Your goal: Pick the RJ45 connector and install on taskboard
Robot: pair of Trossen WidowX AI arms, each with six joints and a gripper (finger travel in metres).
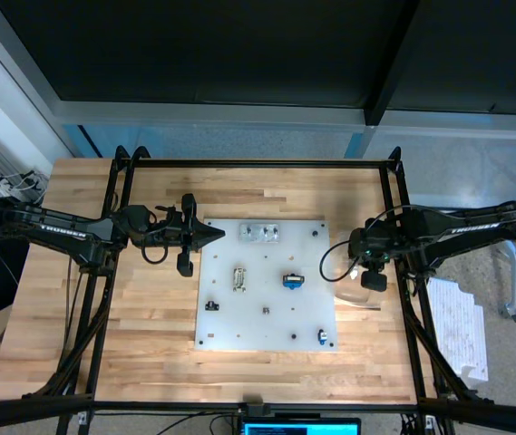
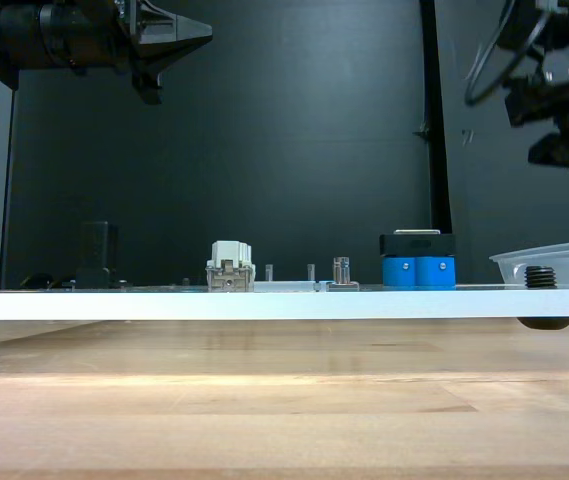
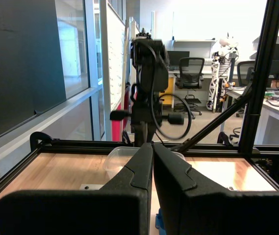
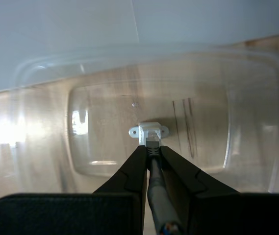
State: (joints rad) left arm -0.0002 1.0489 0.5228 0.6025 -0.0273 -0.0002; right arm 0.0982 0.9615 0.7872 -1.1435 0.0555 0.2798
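The RJ45 connector (image 4: 149, 131) is a small whitish plug on a short grey stub. My right gripper (image 4: 152, 147) is shut on that stub, with the plug just past the fingertips. It hangs over the clear plastic tray (image 4: 41, 98); whether the plug touches the tray floor I cannot tell. From above, the right gripper (image 1: 373, 277) points down at the tray (image 1: 359, 295), just right of the taskboard (image 1: 258, 328). My left gripper (image 1: 218, 234) is shut on nothing and hovers high over the board's left edge, pointing right.
The white board carries a silver fitting (image 1: 260, 233), a whitish socket (image 1: 238, 278), a blue block (image 1: 292, 280) and small black parts. A black frame (image 1: 258, 164) rings the wooden table. In the low view, the board's edge (image 2: 264, 303) and the tray (image 2: 549, 262) show.
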